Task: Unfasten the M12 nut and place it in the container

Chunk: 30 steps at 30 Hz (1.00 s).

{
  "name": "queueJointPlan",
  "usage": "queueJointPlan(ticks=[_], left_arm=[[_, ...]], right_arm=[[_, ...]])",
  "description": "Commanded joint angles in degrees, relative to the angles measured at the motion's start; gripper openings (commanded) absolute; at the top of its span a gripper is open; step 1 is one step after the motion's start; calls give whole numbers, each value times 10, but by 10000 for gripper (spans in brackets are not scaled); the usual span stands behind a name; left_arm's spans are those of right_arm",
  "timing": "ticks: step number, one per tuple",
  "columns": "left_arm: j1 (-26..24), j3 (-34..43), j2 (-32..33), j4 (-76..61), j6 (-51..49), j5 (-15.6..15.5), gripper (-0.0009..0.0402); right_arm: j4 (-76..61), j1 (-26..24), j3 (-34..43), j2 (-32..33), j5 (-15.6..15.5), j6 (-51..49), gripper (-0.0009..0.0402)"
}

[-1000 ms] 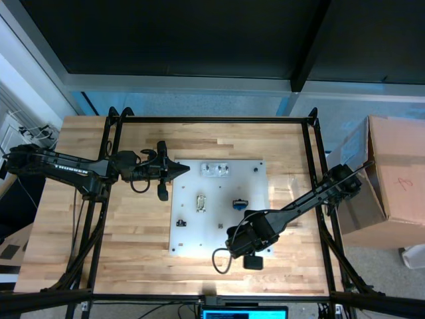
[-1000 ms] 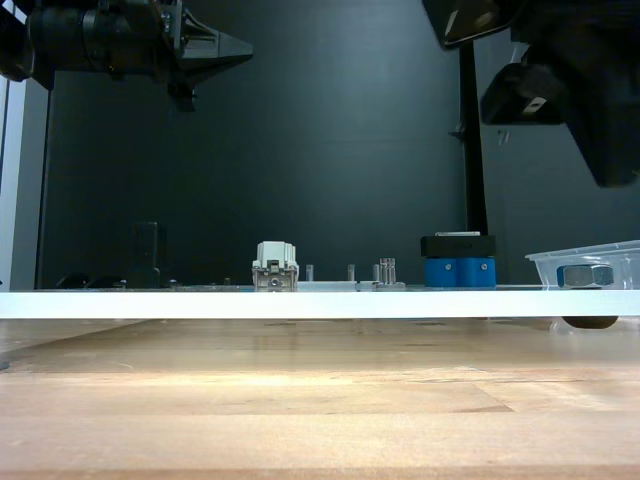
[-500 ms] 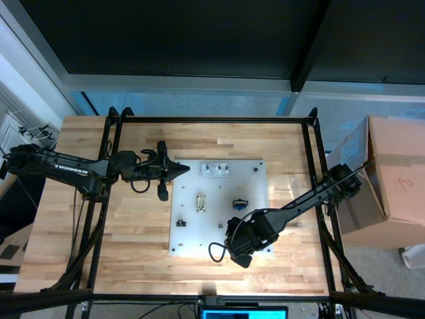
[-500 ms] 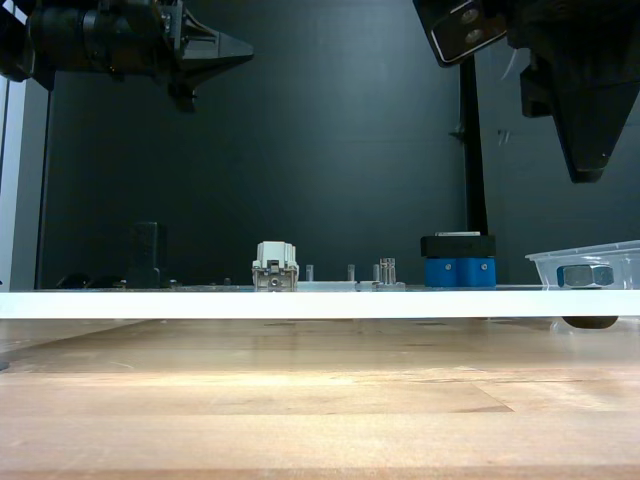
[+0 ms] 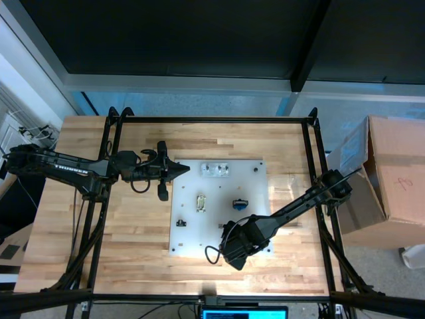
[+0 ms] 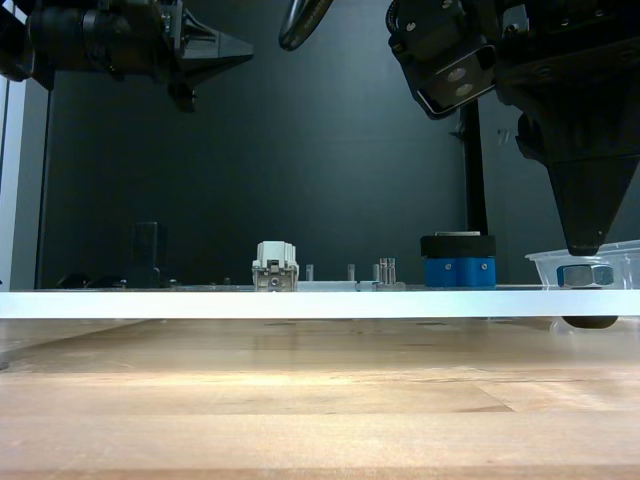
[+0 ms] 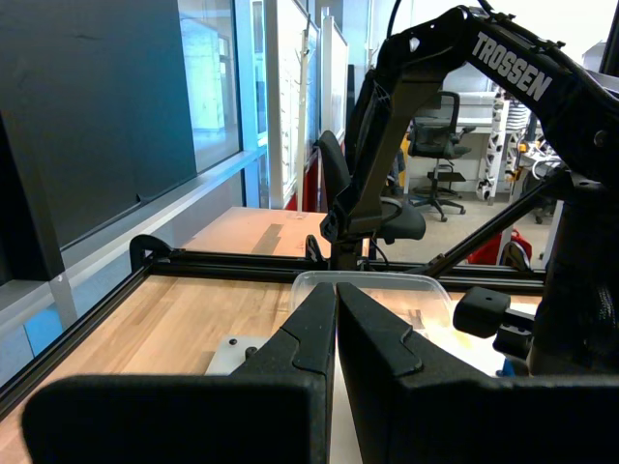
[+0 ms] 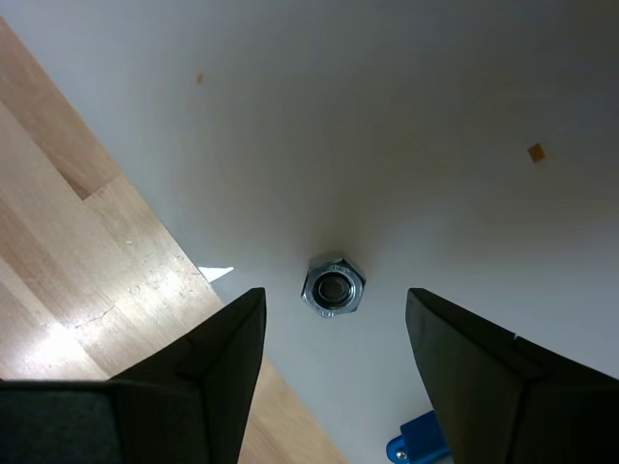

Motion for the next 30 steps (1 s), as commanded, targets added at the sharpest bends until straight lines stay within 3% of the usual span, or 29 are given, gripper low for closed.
queueJointPlan(ticks=[1, 16, 30], left_arm=[[0, 0, 0, 0, 0, 0, 0], [0, 0, 0, 0, 0, 0, 0], [0, 0, 0, 0, 0, 0, 0]], right_arm=[[7, -1, -5, 0, 4, 5, 214], [18, -2, -20, 15, -2, 17, 205], [14, -5, -19, 8, -1, 13, 58]])
